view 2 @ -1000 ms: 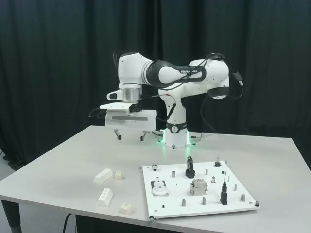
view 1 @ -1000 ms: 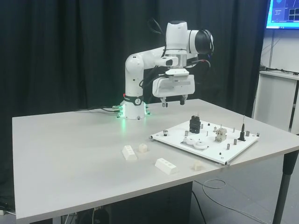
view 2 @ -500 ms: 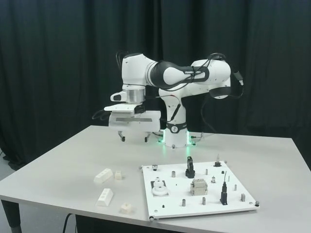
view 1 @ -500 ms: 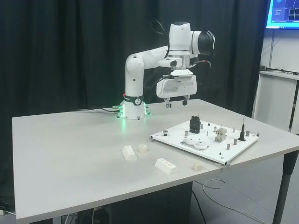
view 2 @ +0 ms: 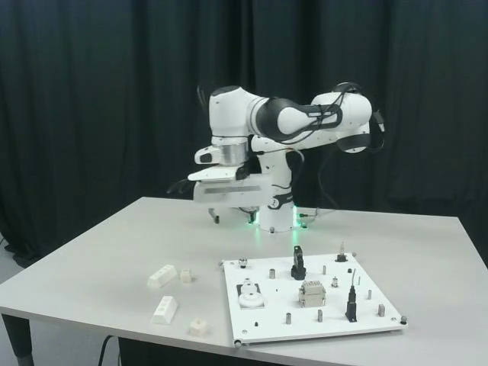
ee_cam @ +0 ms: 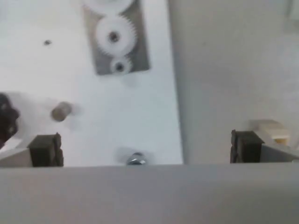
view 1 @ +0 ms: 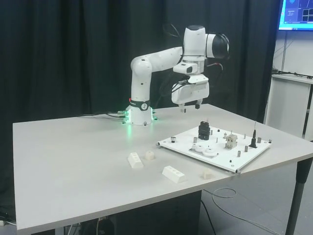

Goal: Remove D-SUB.

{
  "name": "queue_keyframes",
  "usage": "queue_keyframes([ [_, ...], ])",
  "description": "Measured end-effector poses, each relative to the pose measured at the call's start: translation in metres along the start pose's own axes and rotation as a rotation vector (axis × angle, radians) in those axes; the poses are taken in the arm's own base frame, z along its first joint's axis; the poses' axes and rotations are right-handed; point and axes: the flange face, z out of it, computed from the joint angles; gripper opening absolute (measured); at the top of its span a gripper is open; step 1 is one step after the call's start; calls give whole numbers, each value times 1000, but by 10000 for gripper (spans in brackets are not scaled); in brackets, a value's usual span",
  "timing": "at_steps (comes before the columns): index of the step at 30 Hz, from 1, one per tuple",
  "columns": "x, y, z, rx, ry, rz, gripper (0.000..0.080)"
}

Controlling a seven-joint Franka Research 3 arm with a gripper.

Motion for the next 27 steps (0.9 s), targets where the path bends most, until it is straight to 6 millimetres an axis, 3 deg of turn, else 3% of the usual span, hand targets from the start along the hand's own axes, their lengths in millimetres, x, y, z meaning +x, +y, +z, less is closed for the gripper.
queue_keyframes([
  [13, -56, -33, 9, -6, -3, -68, 800],
  [27, -103, -58, 33, -15, 0, -58, 800],
])
